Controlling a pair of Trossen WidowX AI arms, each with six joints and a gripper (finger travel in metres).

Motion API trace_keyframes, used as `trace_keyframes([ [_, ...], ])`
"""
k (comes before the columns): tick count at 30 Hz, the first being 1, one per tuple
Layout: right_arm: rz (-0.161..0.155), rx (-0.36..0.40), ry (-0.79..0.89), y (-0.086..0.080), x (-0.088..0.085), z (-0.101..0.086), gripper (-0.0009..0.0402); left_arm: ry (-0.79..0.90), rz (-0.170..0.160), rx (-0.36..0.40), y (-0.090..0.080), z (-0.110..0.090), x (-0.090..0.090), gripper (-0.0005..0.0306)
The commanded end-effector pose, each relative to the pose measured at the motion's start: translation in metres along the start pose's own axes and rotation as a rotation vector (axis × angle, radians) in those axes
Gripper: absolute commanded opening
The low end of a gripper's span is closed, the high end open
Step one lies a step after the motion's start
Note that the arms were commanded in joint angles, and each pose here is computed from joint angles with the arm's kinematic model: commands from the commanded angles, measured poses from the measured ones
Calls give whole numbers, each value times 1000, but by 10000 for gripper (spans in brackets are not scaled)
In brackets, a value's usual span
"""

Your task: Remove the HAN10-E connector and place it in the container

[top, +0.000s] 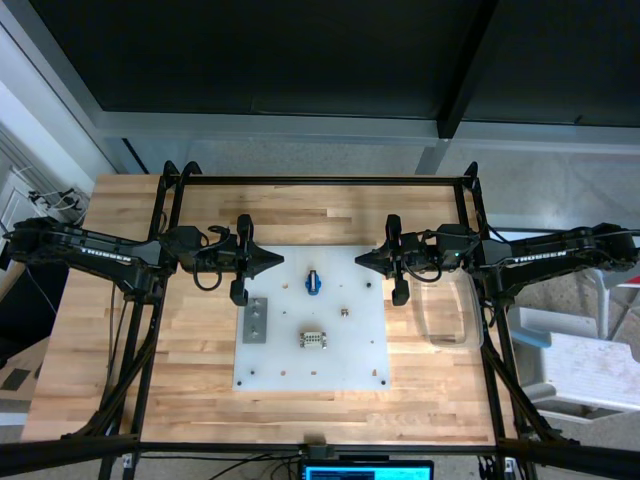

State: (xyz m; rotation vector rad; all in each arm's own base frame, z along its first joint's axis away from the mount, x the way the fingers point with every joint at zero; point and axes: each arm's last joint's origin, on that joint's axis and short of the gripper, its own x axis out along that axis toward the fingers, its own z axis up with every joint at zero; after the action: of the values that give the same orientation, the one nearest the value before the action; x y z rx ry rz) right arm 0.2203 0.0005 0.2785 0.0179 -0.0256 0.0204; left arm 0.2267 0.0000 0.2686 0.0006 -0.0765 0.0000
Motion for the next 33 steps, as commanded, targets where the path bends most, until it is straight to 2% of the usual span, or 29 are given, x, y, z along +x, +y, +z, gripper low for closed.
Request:
trace_keyframes([
  [1,3,1,0,0,0,0,0,0,0,0,0,0,0,0],
  [14,3,2,0,0,0,0,0,0,0,0,0,0,0,0],
  [17,11,47,-2,1,1,2,0,0,0,0,0,0,0,0],
  [25,7,77,170,2,8,28,0,0,0,0,0,0,0,0],
  [33,21,91,303,8,23,59,0,0,0,0,0,0,0,0],
])
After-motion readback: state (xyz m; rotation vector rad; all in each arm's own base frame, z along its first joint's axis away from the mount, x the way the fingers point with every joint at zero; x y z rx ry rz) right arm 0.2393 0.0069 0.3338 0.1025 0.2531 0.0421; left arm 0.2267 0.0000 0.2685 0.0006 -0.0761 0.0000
